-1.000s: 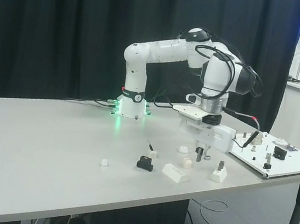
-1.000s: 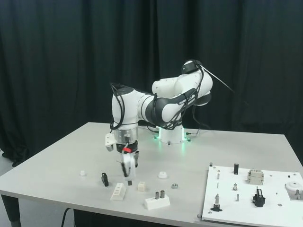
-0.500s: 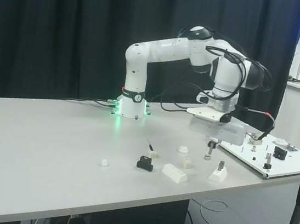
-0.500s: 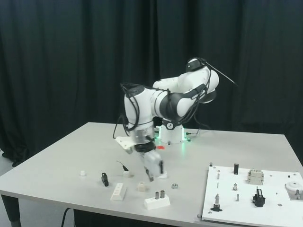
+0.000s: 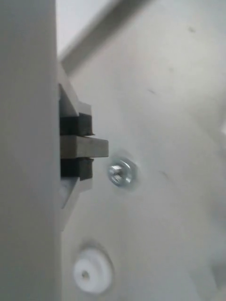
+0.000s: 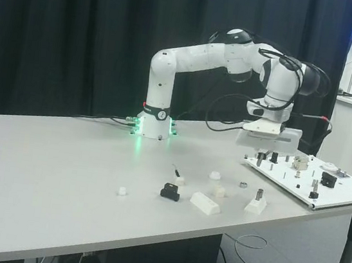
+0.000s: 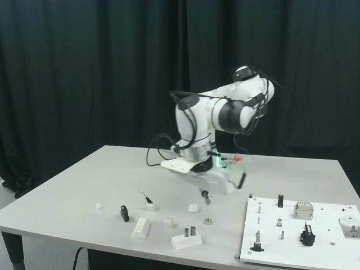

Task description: Insert square peg 4.

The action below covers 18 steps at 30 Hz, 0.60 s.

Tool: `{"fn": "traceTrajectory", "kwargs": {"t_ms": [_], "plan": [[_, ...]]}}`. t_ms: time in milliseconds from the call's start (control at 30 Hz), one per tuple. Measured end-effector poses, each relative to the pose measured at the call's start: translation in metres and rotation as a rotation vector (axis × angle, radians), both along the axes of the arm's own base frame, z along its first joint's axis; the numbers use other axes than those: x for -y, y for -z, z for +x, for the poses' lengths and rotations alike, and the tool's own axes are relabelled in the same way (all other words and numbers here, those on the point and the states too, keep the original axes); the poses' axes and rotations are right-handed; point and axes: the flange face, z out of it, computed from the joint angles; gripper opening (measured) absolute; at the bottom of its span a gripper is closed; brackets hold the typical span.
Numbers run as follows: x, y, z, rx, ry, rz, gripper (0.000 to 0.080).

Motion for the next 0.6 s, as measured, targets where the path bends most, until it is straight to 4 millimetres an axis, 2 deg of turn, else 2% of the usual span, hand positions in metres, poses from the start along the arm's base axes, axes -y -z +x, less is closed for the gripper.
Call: {"fn": "traceTrajectory", "kwargs": {"t_ms": [333,600], "plan": [[-0.059,-0.012,-0.030,0.033,-0.241,0.041,0.0098],[-0.102,-0.013,-0.052,0.066,-0.398,0.045,0.0098]]}}
